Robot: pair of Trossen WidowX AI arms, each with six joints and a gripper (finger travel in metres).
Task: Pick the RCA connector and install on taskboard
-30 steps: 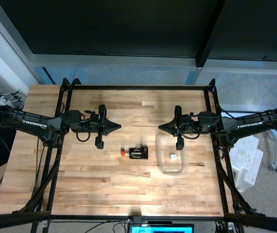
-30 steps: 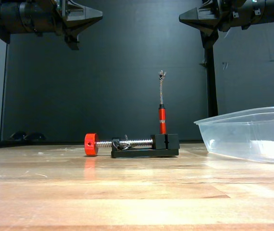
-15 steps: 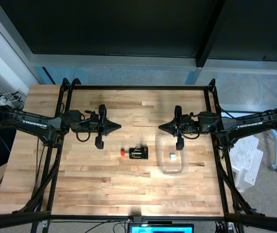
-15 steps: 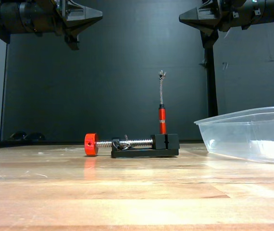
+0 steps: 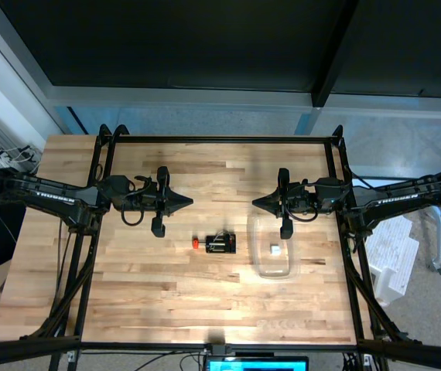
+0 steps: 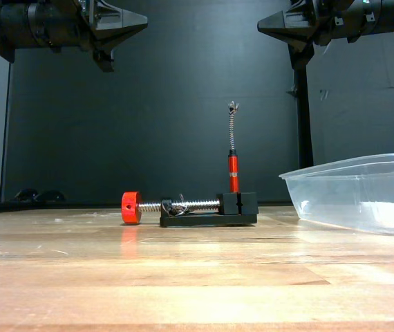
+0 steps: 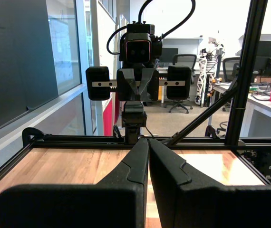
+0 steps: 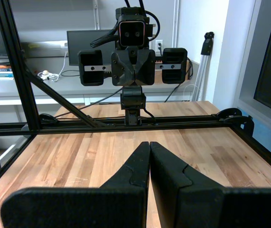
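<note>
The left gripper [image 7: 148,142] is shown with its fingers pressed together tip to tip and nothing held between them. It is raised high over the table [image 5: 166,297], to the left of the taskboard [image 5: 221,243] and a little beyond it. The right gripper [image 8: 150,145] is likewise closed on nothing, its tips meeting. It is held at a matching height to the right of the taskboard and slightly beyond it. The two grippers are pointed at each other and kept well apart.

The taskboard is laid flat on the wooden surface, touched by neither arm. Its red knob [image 6: 131,207] is set at the left end, and a threaded metal rod is run from the knob into the black block. A thin post [image 6: 233,162], red below and coiled wire above, is stood upright at the taskboard's right end.

A clear plastic tray [image 5: 254,246] is placed just to the right of the taskboard, with a narrow gap between them. The RCA connector [image 5: 275,249] is seen as a small whitish piece on the tray's floor, to the right of the taskboard. Its dark part cannot be made out from above.
</note>
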